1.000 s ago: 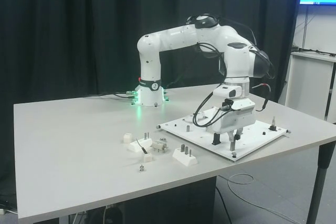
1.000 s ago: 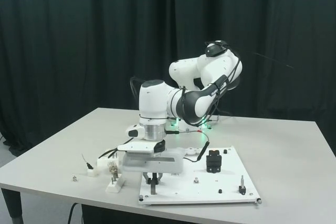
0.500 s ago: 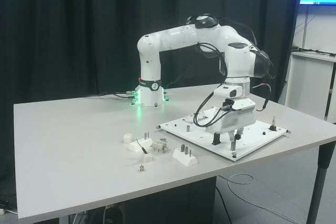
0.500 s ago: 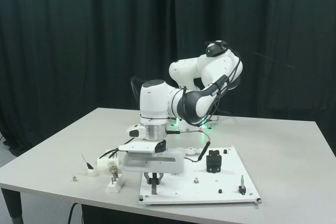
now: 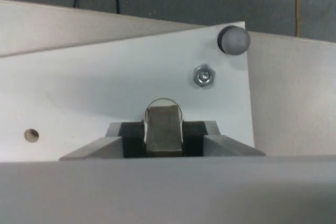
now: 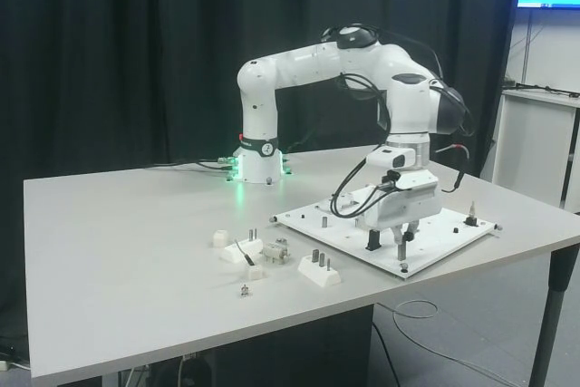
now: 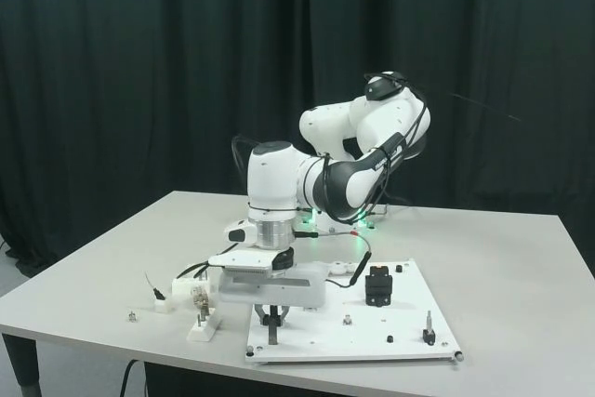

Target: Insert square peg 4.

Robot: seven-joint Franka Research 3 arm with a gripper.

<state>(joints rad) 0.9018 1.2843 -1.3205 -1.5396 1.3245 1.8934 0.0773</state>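
We found the gripper (image 5: 164,145) clenched on the square peg (image 5: 164,128), holding it upright just above the white board (image 5: 94,93). The peg's lower end stood over a round hole (image 5: 164,102) near the board's corner, beside a hex nut (image 5: 203,75) and a black rubber foot (image 5: 233,40).

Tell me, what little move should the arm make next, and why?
Probably a slow push straight down. In the wrist view the jaws are shut on the square peg, whose tip sits over a round hole in the white board, near the corner nut.
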